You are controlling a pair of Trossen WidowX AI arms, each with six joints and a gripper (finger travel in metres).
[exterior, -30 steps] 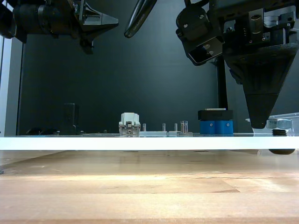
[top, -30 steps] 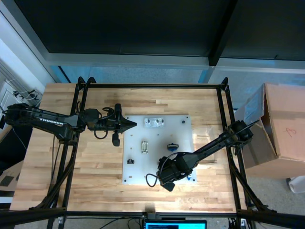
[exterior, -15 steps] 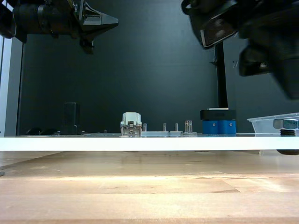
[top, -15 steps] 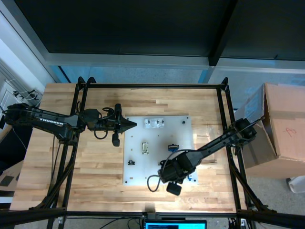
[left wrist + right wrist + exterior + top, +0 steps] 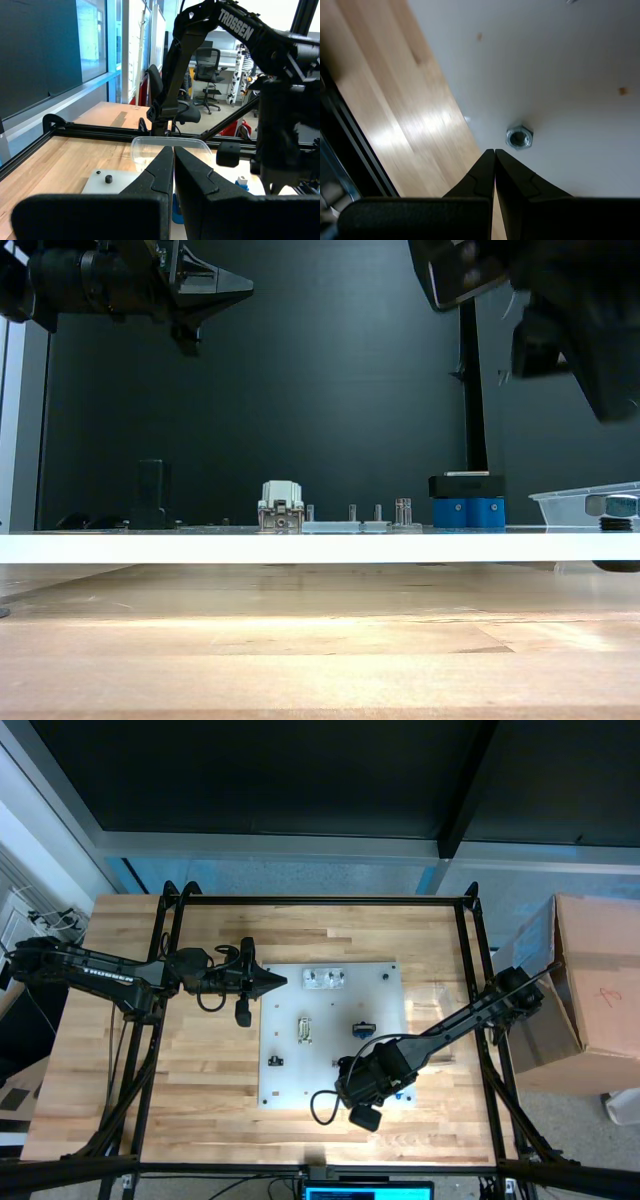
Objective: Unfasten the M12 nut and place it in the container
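**A:** What is different about the right gripper (image 5: 494, 151)?

**B:** It hangs high over the near right edge of the white task board (image 5: 560, 60). In the view from a second ago its tip is low, just beside the small silver hex nut (image 5: 520, 137). Its fingers are pressed together with nothing between them.

**A:** So the nut has not come up with it?

**B:** No. The low view shows it on top of the short black ribbed stud (image 5: 618, 524), as before, and not in the clear plastic container (image 5: 167, 141). I judge the unfastening unfinished, so another approach is needed.

**A:** Where is the nut relative to the fingers?

**B:** Below the tips and a little to one side, well apart.

**A:** And the left gripper (image 5: 280, 982)?

**B:** Unmoved, aloft over the board's far left edge, fingers together and empty.
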